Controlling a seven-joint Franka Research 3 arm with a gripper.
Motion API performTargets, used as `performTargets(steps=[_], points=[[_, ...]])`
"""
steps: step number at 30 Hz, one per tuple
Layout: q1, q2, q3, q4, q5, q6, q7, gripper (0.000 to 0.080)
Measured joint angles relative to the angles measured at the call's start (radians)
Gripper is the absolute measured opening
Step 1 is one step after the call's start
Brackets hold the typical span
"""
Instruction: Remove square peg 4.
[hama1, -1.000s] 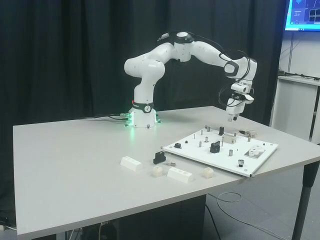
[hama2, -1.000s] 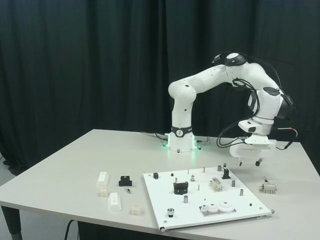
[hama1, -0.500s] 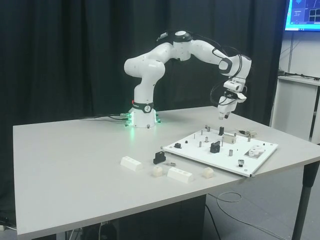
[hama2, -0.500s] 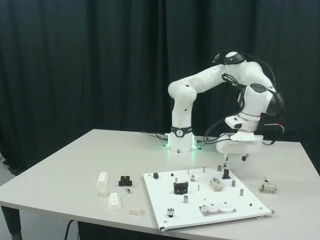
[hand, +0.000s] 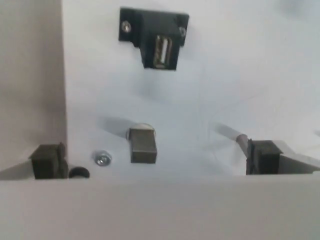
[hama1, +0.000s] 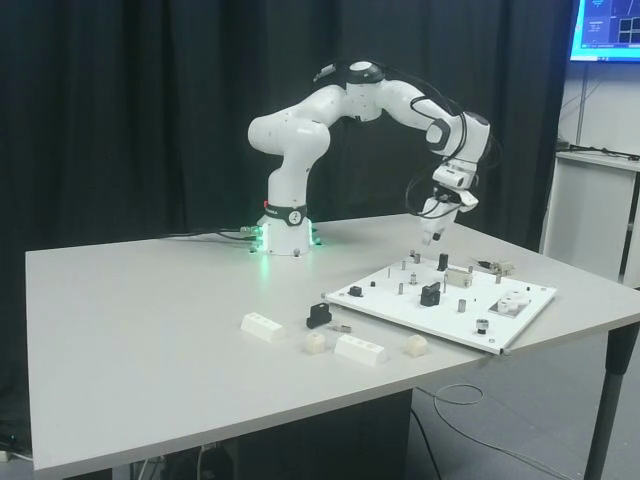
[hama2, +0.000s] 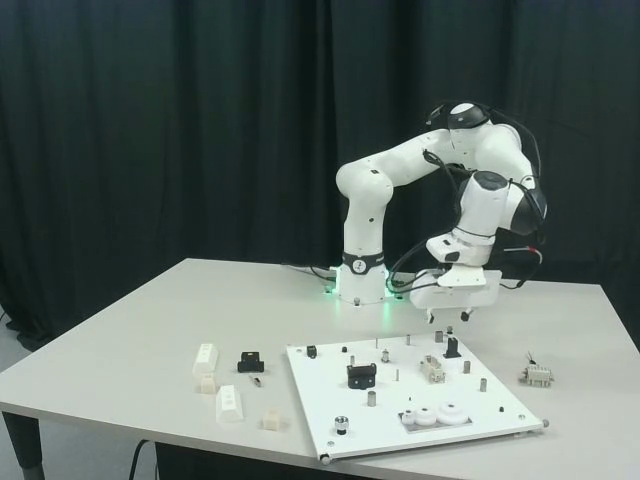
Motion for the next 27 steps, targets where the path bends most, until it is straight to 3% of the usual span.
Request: performTargets(steps=[14, 27], points=[[0.012, -0.004, 0.05, -0.056, 0.071, -0.001, -0.032, 0.08], [0.017, -0.005, 0.078, -0.061, 0.076, 0.01, -0.031, 0.08]])
